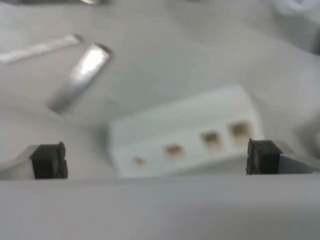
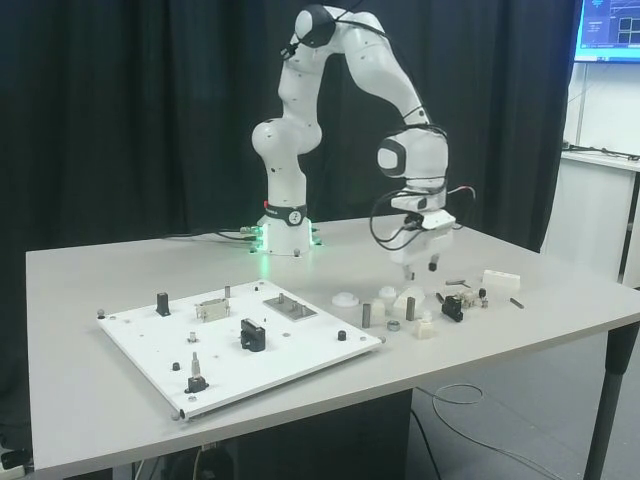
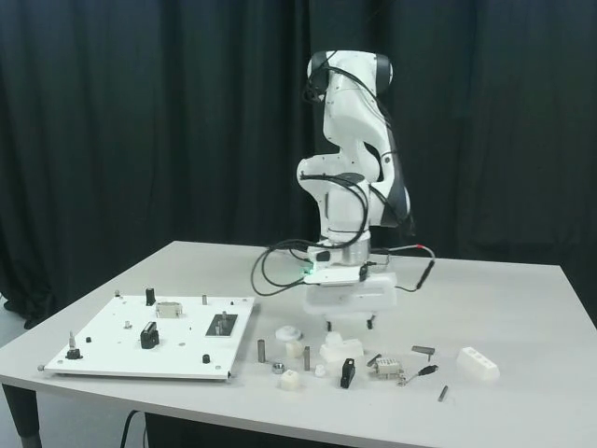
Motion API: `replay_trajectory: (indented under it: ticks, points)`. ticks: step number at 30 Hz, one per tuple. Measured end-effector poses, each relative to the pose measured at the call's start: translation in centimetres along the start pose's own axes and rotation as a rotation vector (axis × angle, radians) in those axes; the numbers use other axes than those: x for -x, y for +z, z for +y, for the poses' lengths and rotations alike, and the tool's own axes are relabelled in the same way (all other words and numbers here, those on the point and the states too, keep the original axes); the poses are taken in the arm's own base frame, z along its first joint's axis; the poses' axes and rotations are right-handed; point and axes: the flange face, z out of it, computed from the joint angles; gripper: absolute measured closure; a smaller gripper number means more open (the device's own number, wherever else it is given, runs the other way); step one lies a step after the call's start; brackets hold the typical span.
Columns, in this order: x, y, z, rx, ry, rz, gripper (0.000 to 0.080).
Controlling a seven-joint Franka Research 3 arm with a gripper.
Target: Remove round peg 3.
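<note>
Round peg (image 1: 80, 76) and white block (image 1: 187, 131) show no writing.

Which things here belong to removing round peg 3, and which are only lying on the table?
Belong to the job:
- white block with four holes
- grey round peg lying beside it
- gripper, open

Just lying about:
- white board with its fixtures
- black clamp piece
- white disc

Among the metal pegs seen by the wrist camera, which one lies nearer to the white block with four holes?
The thick, short peg lies nearer to the white block. The other, a thin pin, lies farther off, beyond the thick one.
</note>
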Motion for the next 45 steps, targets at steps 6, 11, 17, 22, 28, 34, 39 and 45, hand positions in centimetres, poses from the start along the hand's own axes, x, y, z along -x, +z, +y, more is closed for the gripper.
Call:
replay_trajectory:
  ticks: [6,11,17,22,28,34,39,45]
  points:
    - [-1.8,-1.0,3.5,0.054,-0.001,-0.023,0.0003]
    - [-3.1,-1.9,6.7,0.09,-0.007,-0.038,0.0003]
    - [-4.5,-2.7,11.1,0.116,-0.013,-0.055,0.0003]
    - [-5.6,-3.1,14.9,0.121,-0.022,-0.066,0.0003]
    - [-6.8,-3.3,19.5,0.118,-0.022,-0.076,0.0003]
    - [-7.8,-3.5,24.2,0.116,-0.019,-0.084,0.0003]
    - [-8.4,-3.7,28.0,0.114,-0.015,-0.086,0.0003]
    - [-8.7,-4.0,32.4,0.113,0.001,-0.08,0.0003]
